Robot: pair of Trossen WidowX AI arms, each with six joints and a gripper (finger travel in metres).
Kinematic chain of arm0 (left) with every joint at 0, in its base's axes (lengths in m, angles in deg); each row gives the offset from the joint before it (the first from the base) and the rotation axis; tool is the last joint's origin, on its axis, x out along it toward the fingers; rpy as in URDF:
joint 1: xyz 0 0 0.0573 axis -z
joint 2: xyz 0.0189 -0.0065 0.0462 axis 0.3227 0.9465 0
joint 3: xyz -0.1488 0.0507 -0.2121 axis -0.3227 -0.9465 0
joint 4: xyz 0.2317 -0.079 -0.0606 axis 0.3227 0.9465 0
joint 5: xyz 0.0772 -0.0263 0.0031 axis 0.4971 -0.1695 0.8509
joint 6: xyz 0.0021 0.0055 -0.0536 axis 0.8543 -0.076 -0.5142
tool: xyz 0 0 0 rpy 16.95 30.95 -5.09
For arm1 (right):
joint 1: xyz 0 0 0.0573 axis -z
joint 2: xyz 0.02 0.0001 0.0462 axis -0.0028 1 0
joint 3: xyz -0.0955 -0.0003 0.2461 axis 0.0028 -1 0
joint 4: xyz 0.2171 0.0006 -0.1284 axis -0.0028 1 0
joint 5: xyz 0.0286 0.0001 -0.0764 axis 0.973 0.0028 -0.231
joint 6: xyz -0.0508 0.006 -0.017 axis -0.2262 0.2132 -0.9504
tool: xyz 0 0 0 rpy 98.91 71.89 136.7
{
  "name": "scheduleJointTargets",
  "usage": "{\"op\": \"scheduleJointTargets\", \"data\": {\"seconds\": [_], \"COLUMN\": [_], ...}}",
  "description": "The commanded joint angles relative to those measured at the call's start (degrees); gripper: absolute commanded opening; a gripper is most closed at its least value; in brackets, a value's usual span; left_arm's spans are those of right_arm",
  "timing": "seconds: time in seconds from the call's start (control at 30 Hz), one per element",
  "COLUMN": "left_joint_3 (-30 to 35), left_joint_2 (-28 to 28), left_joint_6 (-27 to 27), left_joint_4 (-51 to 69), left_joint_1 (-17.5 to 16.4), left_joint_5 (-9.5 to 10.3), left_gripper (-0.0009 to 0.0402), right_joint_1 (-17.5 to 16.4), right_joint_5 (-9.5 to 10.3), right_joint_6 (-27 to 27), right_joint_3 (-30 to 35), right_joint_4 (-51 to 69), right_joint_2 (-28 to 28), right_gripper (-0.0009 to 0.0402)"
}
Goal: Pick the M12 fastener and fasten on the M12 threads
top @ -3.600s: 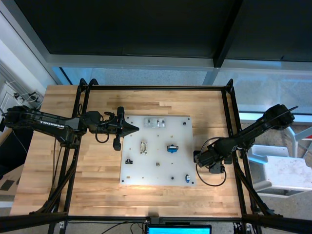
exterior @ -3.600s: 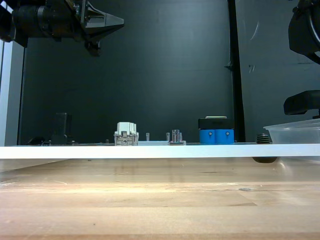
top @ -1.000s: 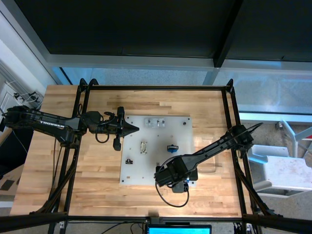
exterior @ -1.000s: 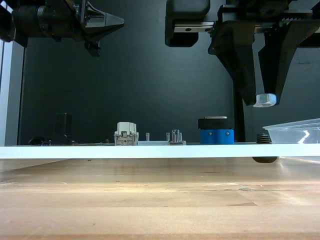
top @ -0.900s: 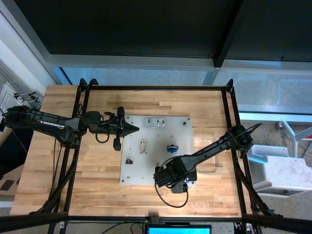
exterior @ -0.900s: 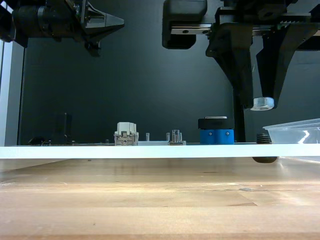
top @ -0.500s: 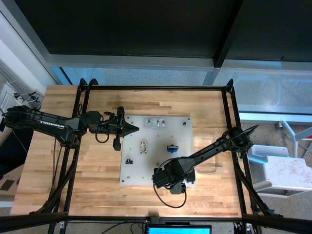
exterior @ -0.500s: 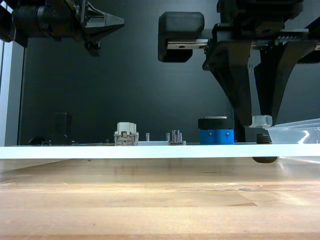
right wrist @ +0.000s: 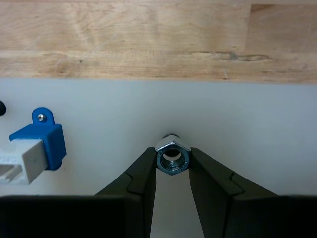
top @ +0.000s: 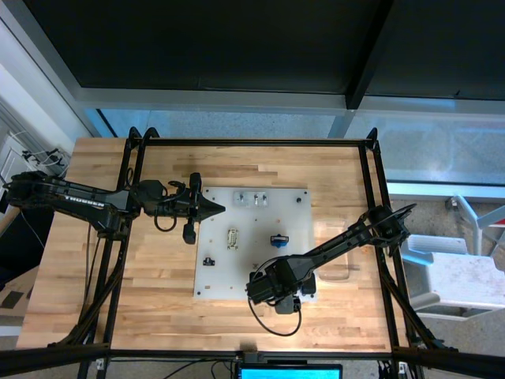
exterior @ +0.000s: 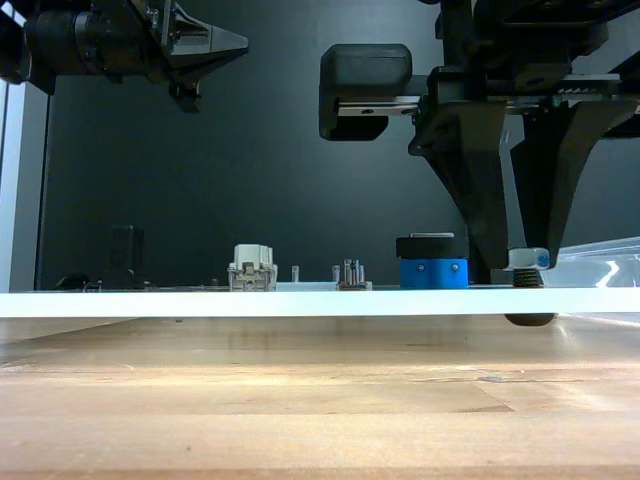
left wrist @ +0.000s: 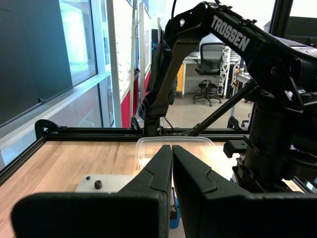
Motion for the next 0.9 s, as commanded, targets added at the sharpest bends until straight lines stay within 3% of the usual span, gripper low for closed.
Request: {"op": "scheduleJointTargets", "data": {"seconds": [0.03,0.53,0.77,0.9], "left_joint_3": [0.0,0.0,0.0,0.0], "left_joint_2": [0.0,0.0,0.0,0.0], "left_joint_6": [0.0,0.0,0.0,0.0], "left_joint_4": [0.0,0.0,0.0,0.0], "left_joint_1": [0.0,0.0,0.0,0.0], "left_joint_5": [-0.02,-0.02,-0.02,-0.02], "left_gripper": [0.0000,0.0000,0.0000,0.0000], "right_joint_1": [0.1,0.1,0.1,0.1], "right_joint_5": [-0.04,-0.07,-0.09,-0.09], "right_joint_6": [0.2,2.4,13.0,23.5], "right_joint_3": [-1.1,-2.2,-2.2,-2.2], "right_joint_4": [-1.2,-2.3,-2.5,-2.5], "right_joint_2": [0.0,-0.1,-0.2,-0.5], "right_gripper": [0.0029,0.0030,0.0029,0.0029]}}
